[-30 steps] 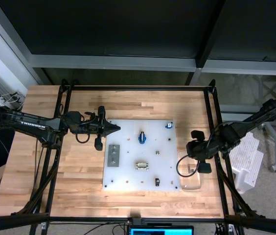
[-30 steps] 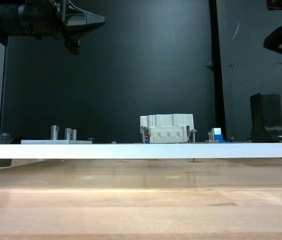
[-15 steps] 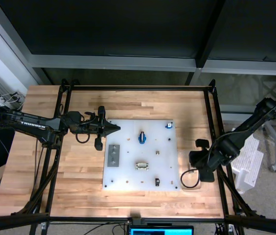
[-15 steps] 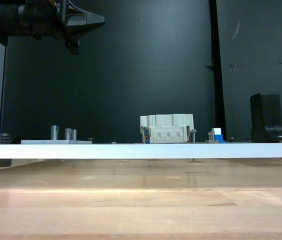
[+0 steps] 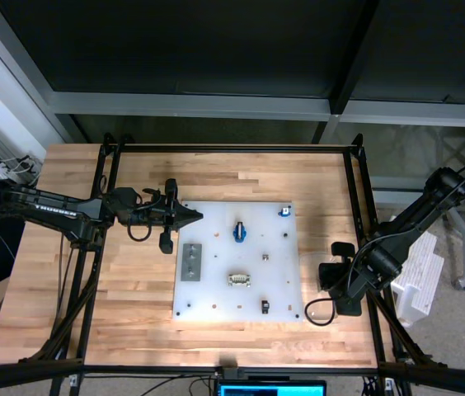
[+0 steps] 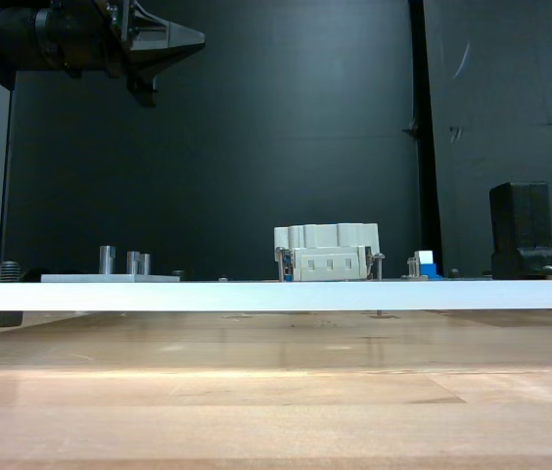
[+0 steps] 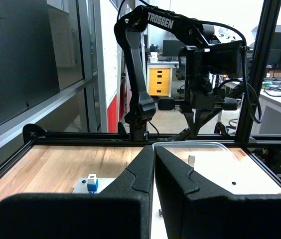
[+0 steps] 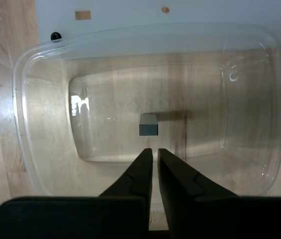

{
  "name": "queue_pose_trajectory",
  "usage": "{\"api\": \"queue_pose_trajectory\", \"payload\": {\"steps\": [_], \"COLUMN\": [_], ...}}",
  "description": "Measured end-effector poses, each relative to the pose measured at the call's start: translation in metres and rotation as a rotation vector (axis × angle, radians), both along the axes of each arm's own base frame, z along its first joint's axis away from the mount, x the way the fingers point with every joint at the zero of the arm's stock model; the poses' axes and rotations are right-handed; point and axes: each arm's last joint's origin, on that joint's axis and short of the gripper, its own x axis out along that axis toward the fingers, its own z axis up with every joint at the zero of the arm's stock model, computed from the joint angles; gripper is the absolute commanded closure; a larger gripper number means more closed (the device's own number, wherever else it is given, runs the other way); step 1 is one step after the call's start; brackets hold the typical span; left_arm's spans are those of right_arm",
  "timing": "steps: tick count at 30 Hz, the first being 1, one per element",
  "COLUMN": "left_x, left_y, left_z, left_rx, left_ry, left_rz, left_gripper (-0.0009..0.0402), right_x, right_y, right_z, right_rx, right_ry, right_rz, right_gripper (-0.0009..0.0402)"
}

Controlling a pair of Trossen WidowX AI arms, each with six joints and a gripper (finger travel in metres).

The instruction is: Pick the 16mm bar and install on taskboard

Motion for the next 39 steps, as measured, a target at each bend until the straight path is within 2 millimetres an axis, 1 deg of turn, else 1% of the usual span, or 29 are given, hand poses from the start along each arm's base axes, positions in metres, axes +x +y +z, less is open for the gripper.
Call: {"api": "queue_pose_trajectory", "payload": {"steps": [11, 15, 18, 22, 33, 39], "left_x": [0.0, 0.0, 0.0, 0.0, 0.0, 0.0], "left_y": [0.0, 0.0, 0.0, 0.0, 0.0, 0.0], "left_z": [0.0, 0.0, 0.0, 0.0, 0.0, 0.0], "left_rx": [0.0, 0.0, 0.0, 0.0, 0.0, 0.0], "left_ry": [0.0, 0.001, 0.0, 0.0, 0.0, 0.0], "left_rz": [0.0, 0.0, 0.0, 0.0, 0.0, 0.0], "left_gripper": [0.0393, 0.0393, 0.0393, 0.0393, 0.0393, 0.0393], "right_x": [0.003, 0.005, 0.007, 0.009, 0.014, 0.013], "right_y": [0.003, 0.005, 0.007, 0.008, 0.013, 0.012], "right_z": [-0.007, -0.011, -0.015, -0.019, -0.036, -0.043], "right_rx": [-0.034, -0.053, -0.064, -0.082, -0.091, -0.086], "right_ry": [0.036, 0.053, 0.053, 0.045, 0.047, 0.041], "right_rz": [-0.008, 0.002, 0.005, 0.008, 0.044, 0.049], "right_gripper": [0.0233, 0.02, 0.0184, 0.0176, 0.0177, 0.0178]}}
